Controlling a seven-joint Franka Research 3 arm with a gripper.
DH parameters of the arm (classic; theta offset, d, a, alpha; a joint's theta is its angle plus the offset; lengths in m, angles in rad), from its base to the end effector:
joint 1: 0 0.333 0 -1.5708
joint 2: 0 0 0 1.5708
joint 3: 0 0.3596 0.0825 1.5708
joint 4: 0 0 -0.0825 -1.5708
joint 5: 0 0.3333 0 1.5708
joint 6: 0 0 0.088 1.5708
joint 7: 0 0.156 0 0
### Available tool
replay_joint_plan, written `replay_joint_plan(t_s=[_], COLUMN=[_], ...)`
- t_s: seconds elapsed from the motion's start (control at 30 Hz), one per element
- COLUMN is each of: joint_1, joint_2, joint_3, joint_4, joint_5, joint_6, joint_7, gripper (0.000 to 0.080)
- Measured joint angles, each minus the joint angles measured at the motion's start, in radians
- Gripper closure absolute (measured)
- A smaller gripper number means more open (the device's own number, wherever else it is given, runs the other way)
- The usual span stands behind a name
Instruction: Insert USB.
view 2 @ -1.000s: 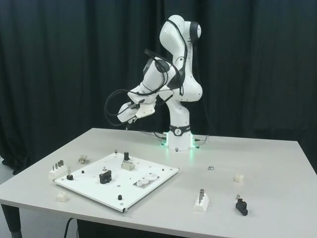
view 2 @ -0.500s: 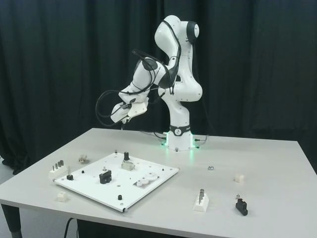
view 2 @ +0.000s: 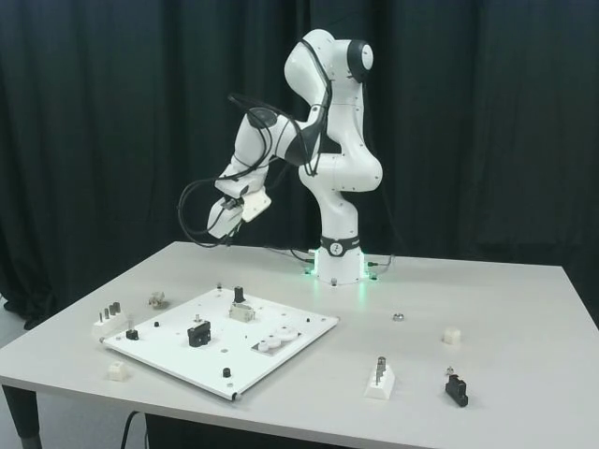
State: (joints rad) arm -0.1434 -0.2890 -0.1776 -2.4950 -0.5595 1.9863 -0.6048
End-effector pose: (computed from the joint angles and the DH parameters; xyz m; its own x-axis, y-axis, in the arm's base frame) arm 0.3196 -0.1675 0.4071 0.7730 0.4649 -0.4318 0.5749 -0.8011 0.1667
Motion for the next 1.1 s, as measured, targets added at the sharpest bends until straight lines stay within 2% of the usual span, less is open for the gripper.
replay_joint_plan(t_s=[0.3,0.67,1.1], joint_1=[0.0,0.0,0.0], joint_2=[-0.016,-0.039,-0.056], joint_3=[-0.042,-0.073,-0.105], joint_4=[0.0,-0.008,-0.011], joint_5=[0.053,0.121,0.147], joint_6=[0.026,0.03,0.03], joint_7=[-0.102,-0.219,-0.287], gripper=[0.0794,0.0794,0.0794])
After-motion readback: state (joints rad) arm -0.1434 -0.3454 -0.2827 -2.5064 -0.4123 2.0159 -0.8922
